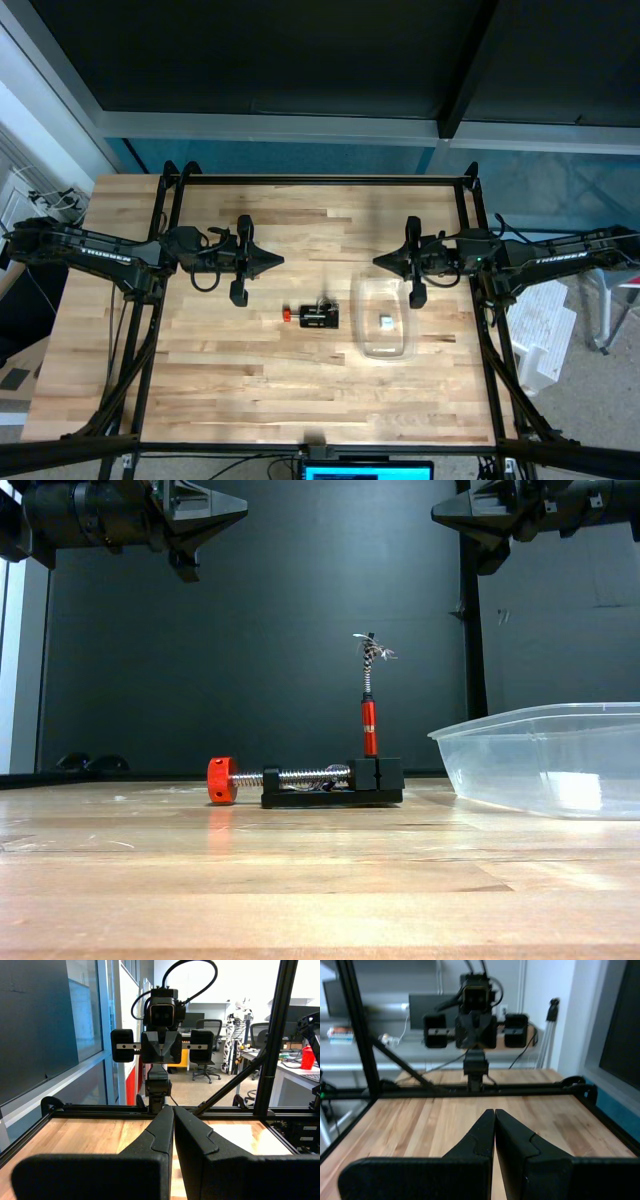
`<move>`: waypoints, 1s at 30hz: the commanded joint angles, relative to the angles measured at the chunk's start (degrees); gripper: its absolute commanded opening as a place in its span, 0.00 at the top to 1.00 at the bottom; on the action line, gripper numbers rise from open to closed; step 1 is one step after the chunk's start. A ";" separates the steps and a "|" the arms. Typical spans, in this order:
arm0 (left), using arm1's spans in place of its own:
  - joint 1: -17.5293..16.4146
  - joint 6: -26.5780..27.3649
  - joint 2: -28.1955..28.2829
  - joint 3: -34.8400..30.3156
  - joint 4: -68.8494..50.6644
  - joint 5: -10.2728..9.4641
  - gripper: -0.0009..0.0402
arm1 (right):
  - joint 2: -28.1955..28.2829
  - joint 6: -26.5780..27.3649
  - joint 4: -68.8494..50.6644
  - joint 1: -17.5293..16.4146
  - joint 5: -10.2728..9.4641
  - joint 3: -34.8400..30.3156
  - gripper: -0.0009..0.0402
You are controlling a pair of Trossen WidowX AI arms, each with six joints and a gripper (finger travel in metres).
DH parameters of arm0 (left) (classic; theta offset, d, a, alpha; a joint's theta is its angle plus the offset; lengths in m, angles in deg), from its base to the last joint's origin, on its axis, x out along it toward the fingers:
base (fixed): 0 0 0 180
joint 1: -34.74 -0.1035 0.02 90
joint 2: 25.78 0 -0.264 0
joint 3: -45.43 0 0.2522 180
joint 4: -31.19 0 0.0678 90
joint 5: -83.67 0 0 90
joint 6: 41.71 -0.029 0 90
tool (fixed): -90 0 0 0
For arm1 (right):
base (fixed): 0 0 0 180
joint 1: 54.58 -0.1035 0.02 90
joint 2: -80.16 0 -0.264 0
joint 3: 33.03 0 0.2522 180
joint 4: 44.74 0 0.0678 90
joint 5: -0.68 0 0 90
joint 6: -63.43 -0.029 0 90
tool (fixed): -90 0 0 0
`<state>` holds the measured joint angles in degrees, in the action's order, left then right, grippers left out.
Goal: Pick the rca connector and install on the hub
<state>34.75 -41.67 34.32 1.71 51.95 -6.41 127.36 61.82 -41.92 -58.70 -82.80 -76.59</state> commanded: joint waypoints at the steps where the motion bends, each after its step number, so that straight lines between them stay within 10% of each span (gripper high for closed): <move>1: 0.00 -0.02 0.02 0.00 0.02 0.02 0.98 | -0.70 -1.62 2.62 0.50 -0.11 1.73 0.98; 30: 0.00 -0.02 0.02 0.00 0.02 0.02 0.98 | -0.55 -2.47 4.83 1.62 -2.10 2.95 0.98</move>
<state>34.75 -41.67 34.32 1.73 51.95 -6.39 126.80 59.26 -37.75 -57.06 -85.01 -73.51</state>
